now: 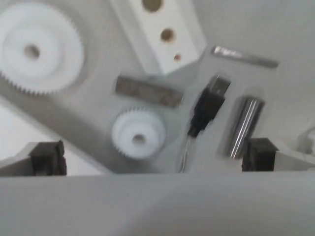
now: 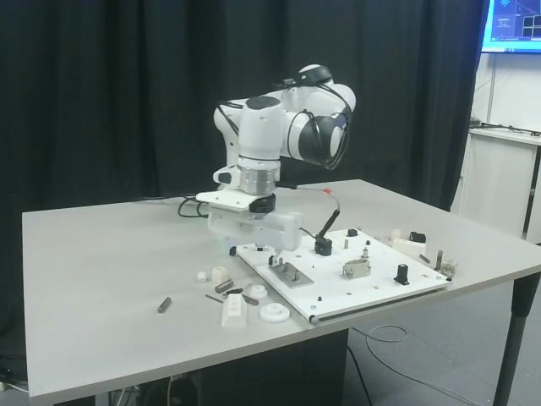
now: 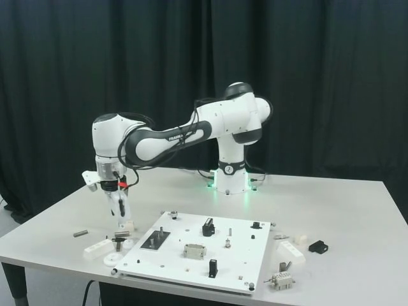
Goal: Remove bolt 4.
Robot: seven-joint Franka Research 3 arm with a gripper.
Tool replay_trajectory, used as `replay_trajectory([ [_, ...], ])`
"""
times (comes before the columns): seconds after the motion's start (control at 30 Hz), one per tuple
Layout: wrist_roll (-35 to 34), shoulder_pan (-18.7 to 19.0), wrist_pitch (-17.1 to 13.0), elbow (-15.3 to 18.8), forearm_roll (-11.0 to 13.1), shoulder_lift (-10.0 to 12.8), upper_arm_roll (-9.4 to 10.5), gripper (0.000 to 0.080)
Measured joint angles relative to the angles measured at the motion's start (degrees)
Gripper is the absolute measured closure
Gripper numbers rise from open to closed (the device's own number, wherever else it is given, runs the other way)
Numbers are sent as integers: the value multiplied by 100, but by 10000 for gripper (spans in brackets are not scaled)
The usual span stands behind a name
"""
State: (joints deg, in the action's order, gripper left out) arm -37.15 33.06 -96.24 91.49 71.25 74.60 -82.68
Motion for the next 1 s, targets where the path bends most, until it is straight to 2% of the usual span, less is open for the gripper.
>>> replay_trajectory([
  [0.23,40,414,40,396,4,0,-155,3],
  [0.43,-429,797,17,883,56,-2,-341,3],
  [0.6,-475,1090,-70,1281,129,-3,-457,3],
  [0.83,-515,1445,-279,1775,311,-4,-497,3],
  [1.0,-960,1673,-419,2111,453,-4,-497,3],
])
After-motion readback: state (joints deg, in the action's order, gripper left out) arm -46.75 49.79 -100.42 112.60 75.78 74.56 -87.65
